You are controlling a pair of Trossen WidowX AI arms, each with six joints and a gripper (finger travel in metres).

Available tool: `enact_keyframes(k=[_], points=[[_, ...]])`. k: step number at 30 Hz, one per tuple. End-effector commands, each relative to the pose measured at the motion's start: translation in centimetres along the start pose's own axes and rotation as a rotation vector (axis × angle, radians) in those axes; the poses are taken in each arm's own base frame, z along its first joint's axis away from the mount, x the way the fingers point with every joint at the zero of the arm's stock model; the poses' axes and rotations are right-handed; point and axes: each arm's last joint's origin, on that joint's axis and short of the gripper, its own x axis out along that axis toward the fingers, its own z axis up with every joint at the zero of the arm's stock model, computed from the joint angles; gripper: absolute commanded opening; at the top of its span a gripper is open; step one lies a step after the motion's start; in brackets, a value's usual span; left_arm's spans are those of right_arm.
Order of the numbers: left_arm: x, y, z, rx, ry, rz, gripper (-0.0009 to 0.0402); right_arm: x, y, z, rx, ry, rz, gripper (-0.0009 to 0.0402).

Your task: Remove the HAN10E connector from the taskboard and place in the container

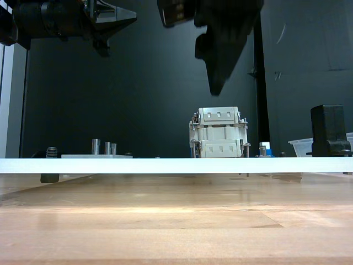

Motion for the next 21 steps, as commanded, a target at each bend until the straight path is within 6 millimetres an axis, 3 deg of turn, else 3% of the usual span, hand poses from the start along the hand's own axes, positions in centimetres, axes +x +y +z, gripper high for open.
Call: enact_keyframes(k=[1,9,21], points=[[0.0,0.0,0.0,0.0,0.0,0.0,0.0,0.9,0.1,-0.1,-0.006,-0.004,0.003,0.0308],[0.0,0.0,0.0,0.0,0.0,0.0,0.0,2.7,0.2,0.0,-0.002,-0.036,0.016,0.0307],[0.0,0.0,0.0,0.0,0.0,0.0,0.0,3.6,0.1,-0.1,-0.011,-0.038,0.017,0.0307]])
